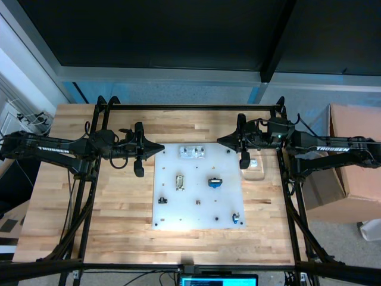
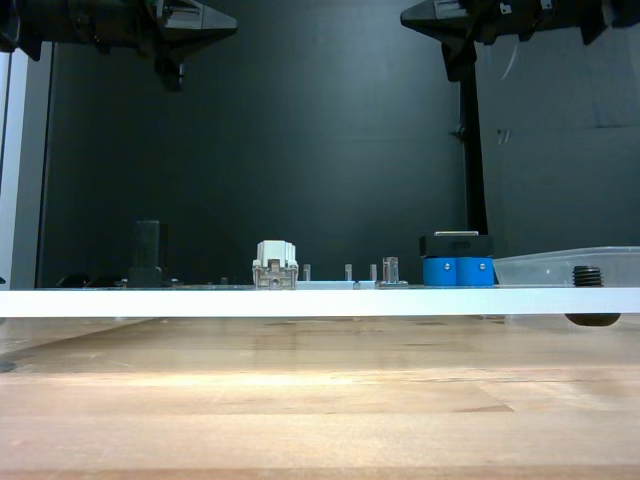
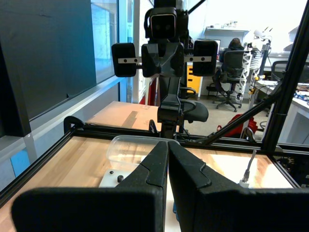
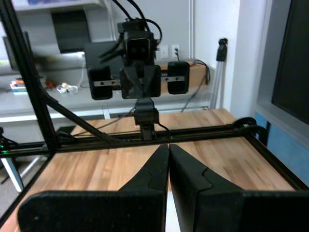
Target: Pick the RJ45 connector and install on the taskboard
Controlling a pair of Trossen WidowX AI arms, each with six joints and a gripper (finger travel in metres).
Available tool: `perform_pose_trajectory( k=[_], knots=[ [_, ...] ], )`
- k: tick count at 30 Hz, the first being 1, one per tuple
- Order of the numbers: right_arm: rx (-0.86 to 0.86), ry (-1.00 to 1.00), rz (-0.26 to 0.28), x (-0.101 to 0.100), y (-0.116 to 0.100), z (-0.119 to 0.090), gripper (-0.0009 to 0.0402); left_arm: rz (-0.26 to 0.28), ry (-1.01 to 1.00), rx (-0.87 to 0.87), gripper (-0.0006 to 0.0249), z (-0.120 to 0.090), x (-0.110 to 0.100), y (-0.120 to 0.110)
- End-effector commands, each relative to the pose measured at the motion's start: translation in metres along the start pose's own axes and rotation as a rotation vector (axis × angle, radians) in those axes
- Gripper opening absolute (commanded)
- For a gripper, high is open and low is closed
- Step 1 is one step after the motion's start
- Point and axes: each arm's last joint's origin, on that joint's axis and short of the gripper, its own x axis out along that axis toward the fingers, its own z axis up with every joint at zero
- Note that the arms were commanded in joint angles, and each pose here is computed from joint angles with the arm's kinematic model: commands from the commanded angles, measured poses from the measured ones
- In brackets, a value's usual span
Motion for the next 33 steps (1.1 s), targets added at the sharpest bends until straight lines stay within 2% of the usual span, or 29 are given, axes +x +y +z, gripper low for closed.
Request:
perform_pose_trajectory(
  k=[1,16,33],
  knots=[
    [0.003,-0.030,0.006,0.001,0.000,-0.008,0.0000,0.000,0.000,0.000,0.0000,0.000,0.000,0.000],
    [0.012,-0.085,0.011,0.000,-0.002,-0.023,0.0000,0.000,0.000,0.000,0.0000,0.000,0.000,0.000],
    [0.011,-0.080,0.011,0.000,-0.002,-0.023,0.0000,0.000,0.000,0.000,0.0000,0.000,0.000,0.000]
  ],
)
